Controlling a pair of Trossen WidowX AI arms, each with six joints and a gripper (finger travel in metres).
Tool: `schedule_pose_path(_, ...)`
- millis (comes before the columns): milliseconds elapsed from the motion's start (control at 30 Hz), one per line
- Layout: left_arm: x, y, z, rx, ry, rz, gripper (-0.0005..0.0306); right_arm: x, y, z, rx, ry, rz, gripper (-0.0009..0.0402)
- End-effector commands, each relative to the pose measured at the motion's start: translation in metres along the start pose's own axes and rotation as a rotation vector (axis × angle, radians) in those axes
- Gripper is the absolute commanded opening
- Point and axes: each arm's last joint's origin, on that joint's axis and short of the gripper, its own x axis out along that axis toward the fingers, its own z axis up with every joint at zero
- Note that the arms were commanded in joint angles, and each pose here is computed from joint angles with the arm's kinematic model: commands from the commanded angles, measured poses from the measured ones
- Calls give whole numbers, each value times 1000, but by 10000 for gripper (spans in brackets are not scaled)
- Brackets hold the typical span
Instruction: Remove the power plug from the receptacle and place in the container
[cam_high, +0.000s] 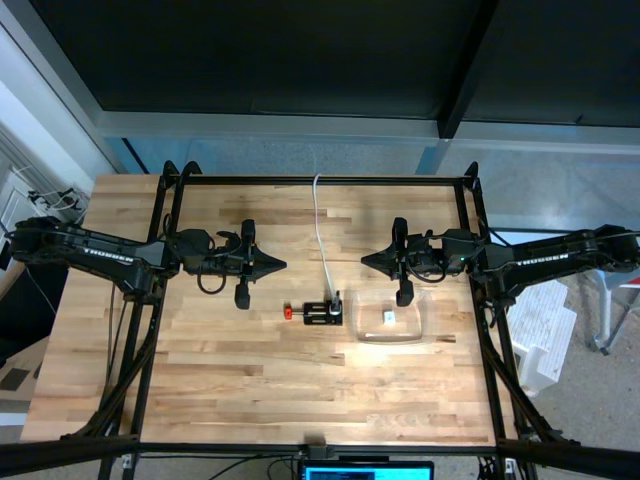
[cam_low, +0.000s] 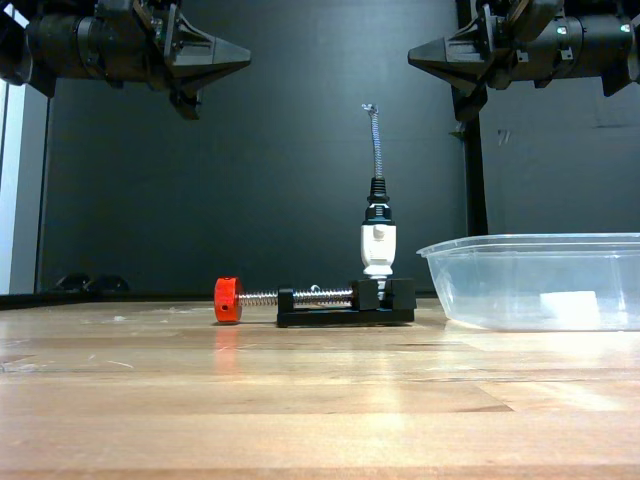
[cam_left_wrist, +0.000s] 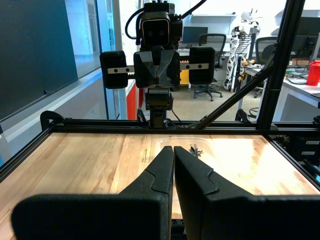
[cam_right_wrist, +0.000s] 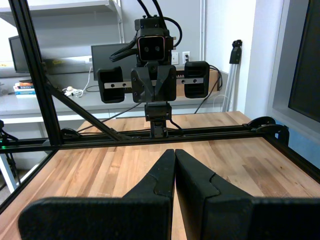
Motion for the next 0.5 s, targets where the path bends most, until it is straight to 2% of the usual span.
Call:
schedule_pose_path(33,0,0,0,0,0,0,0,0,0,0,4,0,0,0)
schedule_pose_path(133,0,0,0,0,0,0,0,2,0,3,96,45,-13,0)
schedule_pose_path(200,0,0,0,0,0,0,0,4,1,6,91,124,-18,0)
schedule_pose_path(267,0,0,0,0,0,0,0,5,3,10,89,211,-4,0)
schedule_pose_path(367,0,0,0,0,0,0,0,5,4,17,86,328,0,0)
schedule_pose_path(500,0,0,0,0,0,0,0,4,7,28,50,478,0,0)
